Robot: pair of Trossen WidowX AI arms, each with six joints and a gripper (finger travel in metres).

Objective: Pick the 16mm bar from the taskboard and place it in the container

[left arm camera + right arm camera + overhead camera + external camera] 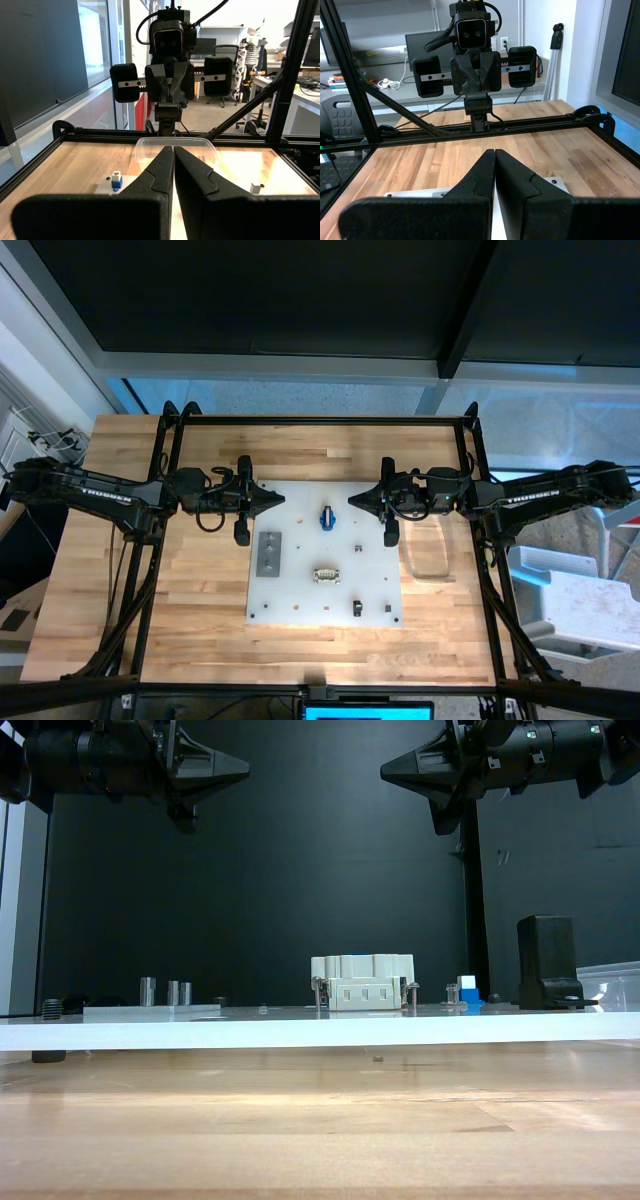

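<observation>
- Leave left gripper (278,500), pressed together, parked above taskboard (300,600) at 10 o'clock.
- Spread right gripper (352,500), also pressed together, then lower straight onto 16mm bar (359,536), 4 o'clock from blue knob (327,517).
- Lift clear, carry to container (428,552) at 3 o'clock.

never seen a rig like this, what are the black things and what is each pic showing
Two robot arms face each other above a wooden table. One picture looks down from above, one looks level along the tabletop, and two come from cameras on the arms. The left claw and right claw hover over the white taskboard, both shut and holding nothing. On the board sit a grey block, blue knob, metal connector and black clip. A clear container lies beside it.
</observation>
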